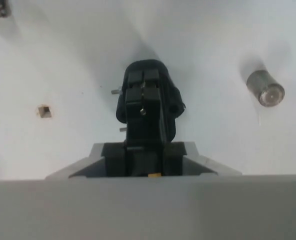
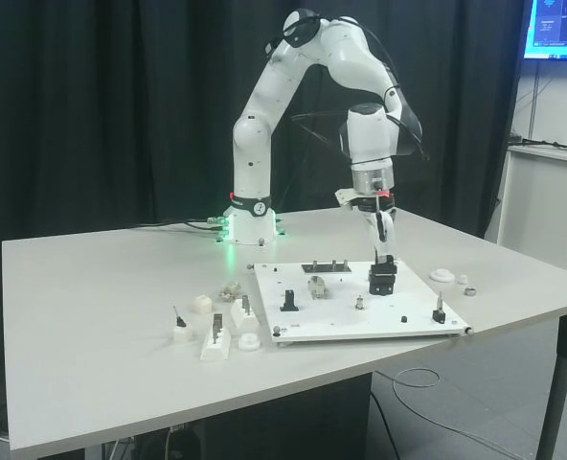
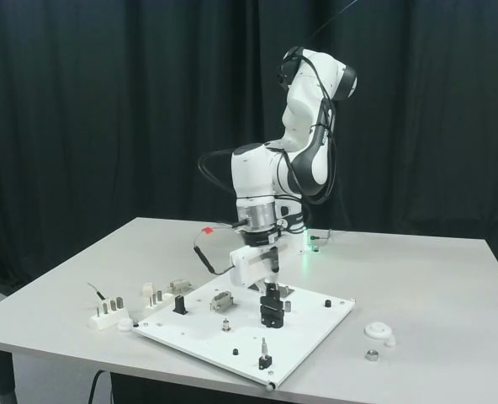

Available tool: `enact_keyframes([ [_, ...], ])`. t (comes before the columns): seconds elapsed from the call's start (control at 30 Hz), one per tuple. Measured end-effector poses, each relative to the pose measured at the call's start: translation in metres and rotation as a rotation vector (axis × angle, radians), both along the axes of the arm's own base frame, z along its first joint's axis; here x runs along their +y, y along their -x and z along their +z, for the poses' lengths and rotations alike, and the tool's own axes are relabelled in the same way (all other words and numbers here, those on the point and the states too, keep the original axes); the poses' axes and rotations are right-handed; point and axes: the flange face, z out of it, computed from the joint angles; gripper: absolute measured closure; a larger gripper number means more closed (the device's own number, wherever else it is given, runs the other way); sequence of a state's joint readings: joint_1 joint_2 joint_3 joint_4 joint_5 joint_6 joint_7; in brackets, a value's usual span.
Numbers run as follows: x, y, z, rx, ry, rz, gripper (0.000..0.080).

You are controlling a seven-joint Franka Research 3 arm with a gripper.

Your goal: Insert D-SUB.

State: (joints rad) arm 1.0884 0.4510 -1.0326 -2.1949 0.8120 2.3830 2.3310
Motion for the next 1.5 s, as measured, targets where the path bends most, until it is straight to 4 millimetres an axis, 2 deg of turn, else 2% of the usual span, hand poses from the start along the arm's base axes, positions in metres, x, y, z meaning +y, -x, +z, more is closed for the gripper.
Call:
enact_keyframes([
  [1.5,-0.0014,-0.0003,-0.0002,-0.005,0.008,0.012,0.0656],
])
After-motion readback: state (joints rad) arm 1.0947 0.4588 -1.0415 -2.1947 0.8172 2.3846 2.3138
